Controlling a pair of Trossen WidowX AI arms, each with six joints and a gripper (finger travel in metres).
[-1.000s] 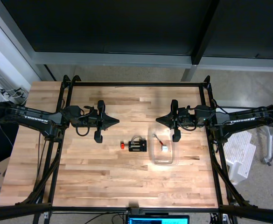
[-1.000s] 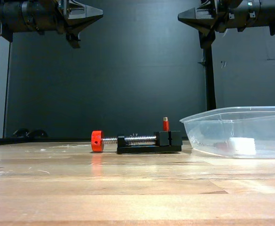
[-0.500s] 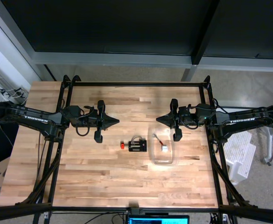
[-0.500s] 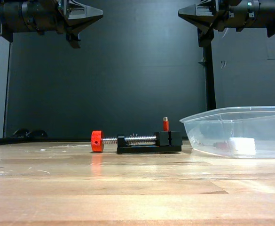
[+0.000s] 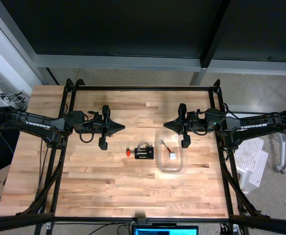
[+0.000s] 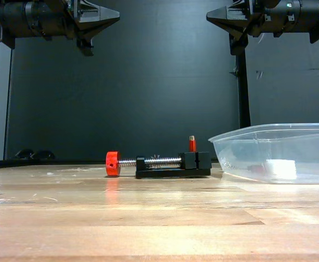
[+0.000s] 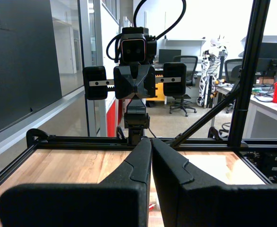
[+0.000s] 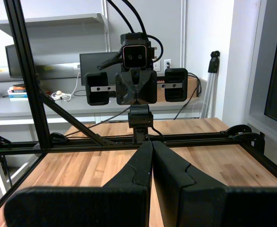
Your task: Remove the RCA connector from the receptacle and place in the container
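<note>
Nearest, wooden table. Further in, the receptacle, red knob toward the left arm, and just beside it on the right arm's side the container. Inside that tray, toward its far end, the RCA connector: lying flat, slanted from far-left to near-right along its length, close to a small white cube. Reads as already out of the block and delivered. Beyond and well above, the right gripper, fingers pressed together on nothing, tip near the tray's far rim, so plainly the nearer tool. Across from it, the left gripper, likewise clenched and empty, farther off past the receptacle. For any regrasp: down and nearward with the right arm.
</note>
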